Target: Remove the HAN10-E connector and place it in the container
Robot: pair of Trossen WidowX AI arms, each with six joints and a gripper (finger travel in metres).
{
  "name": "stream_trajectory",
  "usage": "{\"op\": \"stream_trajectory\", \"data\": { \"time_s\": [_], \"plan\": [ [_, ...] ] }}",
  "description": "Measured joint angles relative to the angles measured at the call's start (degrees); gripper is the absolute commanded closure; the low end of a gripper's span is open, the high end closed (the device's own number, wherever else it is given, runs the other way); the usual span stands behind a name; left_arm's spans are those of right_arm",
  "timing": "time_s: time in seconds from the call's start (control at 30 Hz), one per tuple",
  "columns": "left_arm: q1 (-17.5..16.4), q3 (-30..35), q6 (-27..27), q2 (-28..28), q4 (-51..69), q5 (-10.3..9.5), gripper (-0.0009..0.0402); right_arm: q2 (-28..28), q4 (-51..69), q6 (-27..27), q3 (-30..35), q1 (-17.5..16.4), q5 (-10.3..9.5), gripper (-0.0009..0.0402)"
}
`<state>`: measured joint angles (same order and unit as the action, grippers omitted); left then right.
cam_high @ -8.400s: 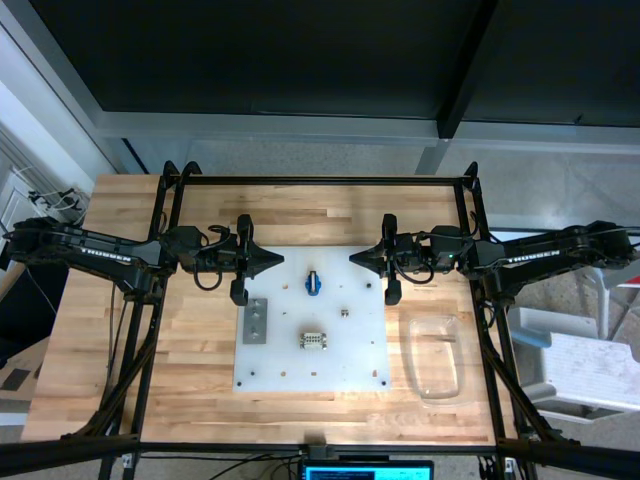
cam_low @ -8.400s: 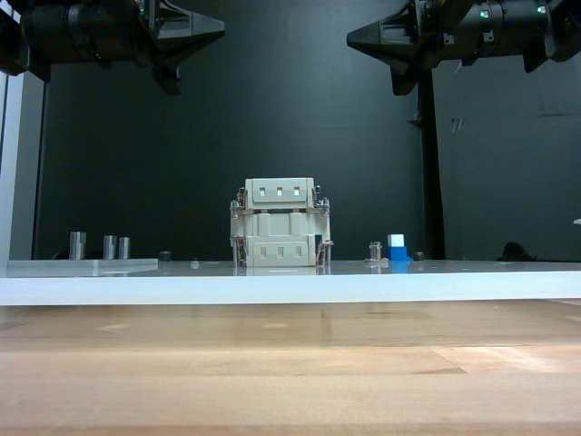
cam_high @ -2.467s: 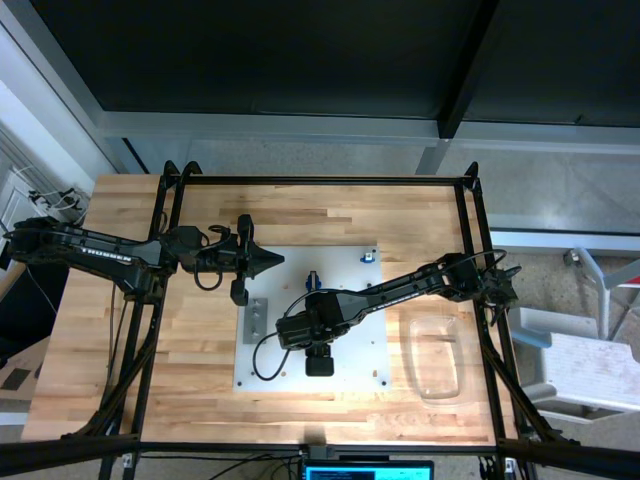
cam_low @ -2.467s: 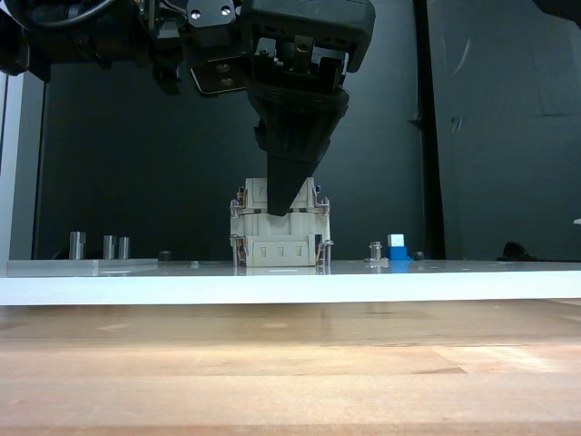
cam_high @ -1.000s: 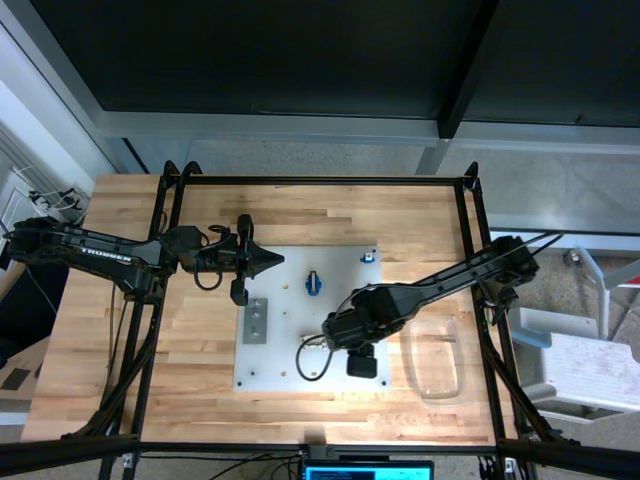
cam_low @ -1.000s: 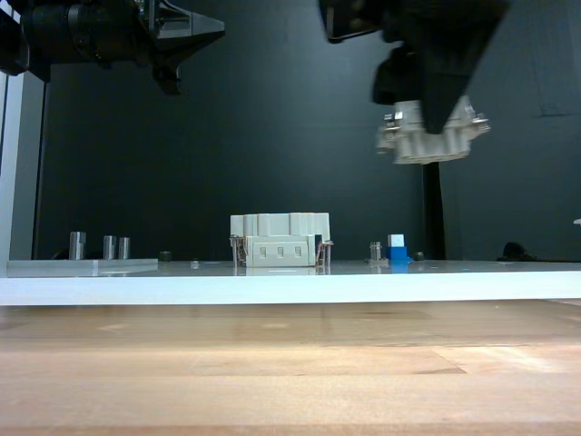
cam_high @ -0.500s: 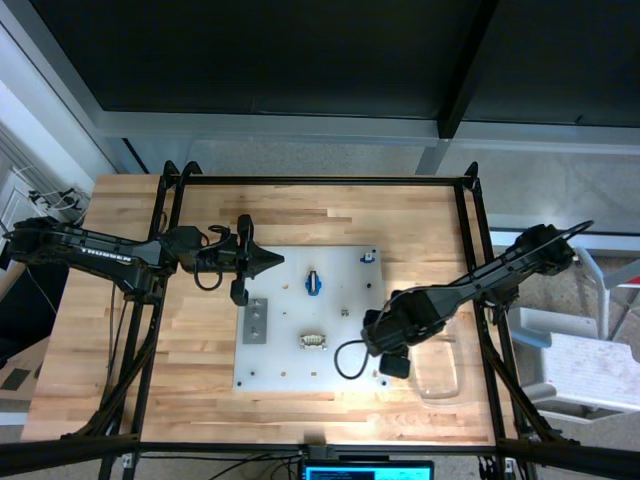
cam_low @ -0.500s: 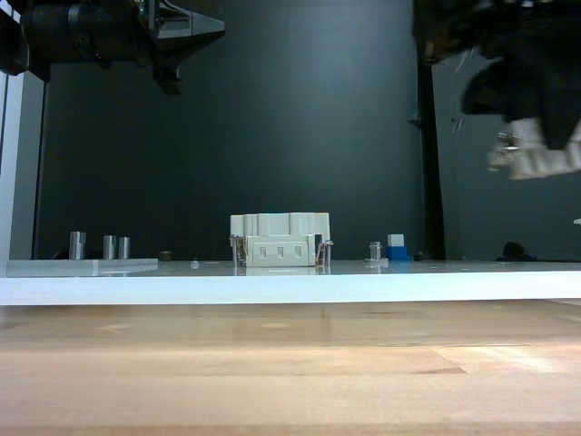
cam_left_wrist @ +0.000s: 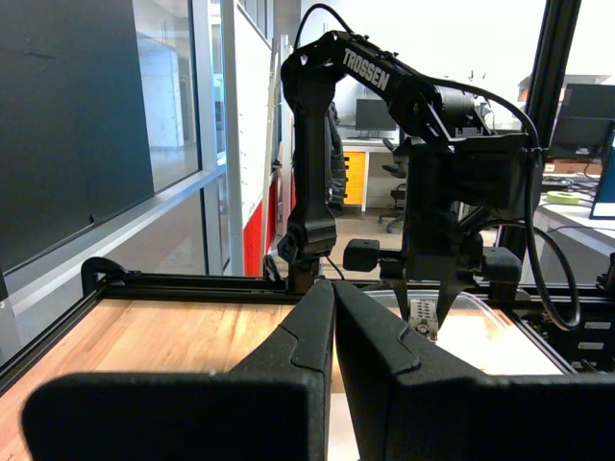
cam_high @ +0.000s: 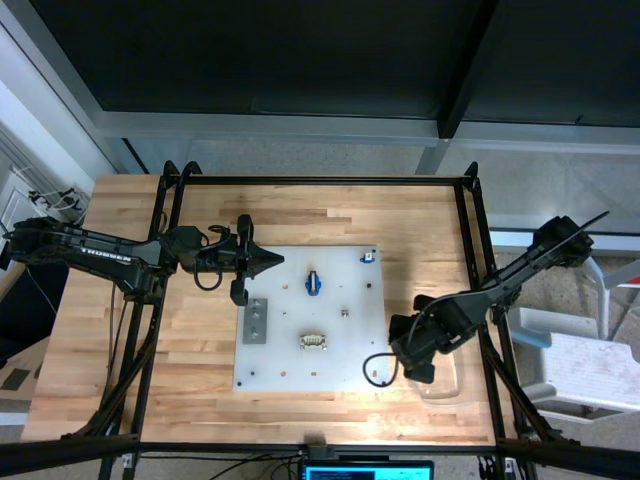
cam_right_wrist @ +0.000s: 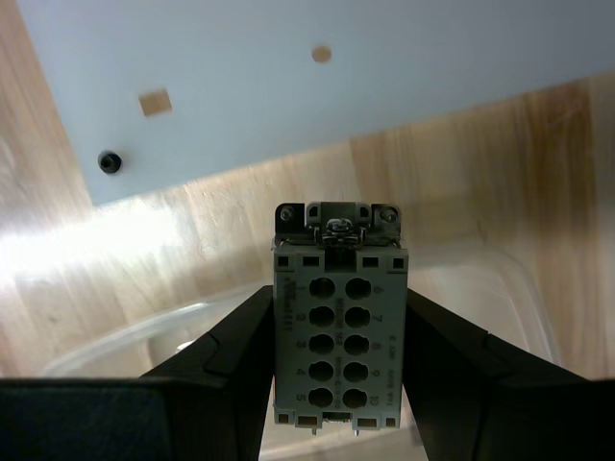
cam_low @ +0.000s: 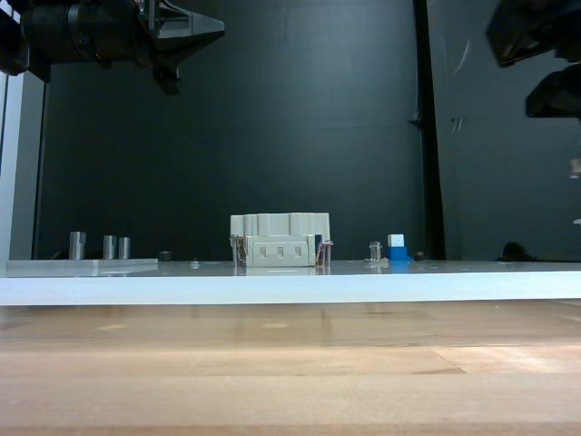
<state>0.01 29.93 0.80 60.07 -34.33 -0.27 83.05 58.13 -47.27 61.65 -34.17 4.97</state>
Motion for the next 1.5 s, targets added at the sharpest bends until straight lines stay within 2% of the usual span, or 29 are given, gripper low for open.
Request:
{"op": "stream_trajectory", "data": {
  "time_s": [0.17, 0.27, 0.4, 0.77, 1.03, 1.27, 1.37, 1.5],
  "plan": [
    [0.0, 0.0, 0.0, 0.0, 0.0, 0.0, 0.0393, -1.6, -0.3, -1.9, -1.8, -2.9, 0.46, 0.0373],
    [0.0, 0.0, 0.0, 0.0, 0.0, 0.0, 0.0393, -2.1, -0.1, -2.4, -2.3, -4.4, 1.46, 0.0373],
    [0.0, 0.0, 0.0, 0.0, 0.0, 0.0, 0.0393, -2.2, -0.2, -3.3, -3.1, -6.3, 1.53, 0.0373],
    [0.0, 0.0, 0.0, 0.0, 0.0, 0.0, 0.0393, -2.3, -2.6, -9.9, -8.5, -10.6, 1.53, 0.0373],
    [0.0, 0.0, 0.0, 0.0, 0.0, 0.0, 0.0393, -2.3, -12.2, -14.6, -15.3, -12.6, 1.49, 0.0373],
    [0.0, 0.0, 0.0, 0.0, 0.0, 0.02, 0.0393, -2.3, -16.5, -16.9, -18.8, -13.0, 1.49, 0.0372],
    [0.0, 0.0, 0.0, 0.0, 0.0, 0.0, 0.0393, -2.3, -16.9, -16.9, -19.3, -13.1, 1.49, 0.0355],
    [0.0, 0.0, 0.0, 0.0, 0.0, 0.0, 0.0393, -2.3, -16.9, -16.9, -19.5, -13.2, 2.29, 0.0305]
  ]
}}
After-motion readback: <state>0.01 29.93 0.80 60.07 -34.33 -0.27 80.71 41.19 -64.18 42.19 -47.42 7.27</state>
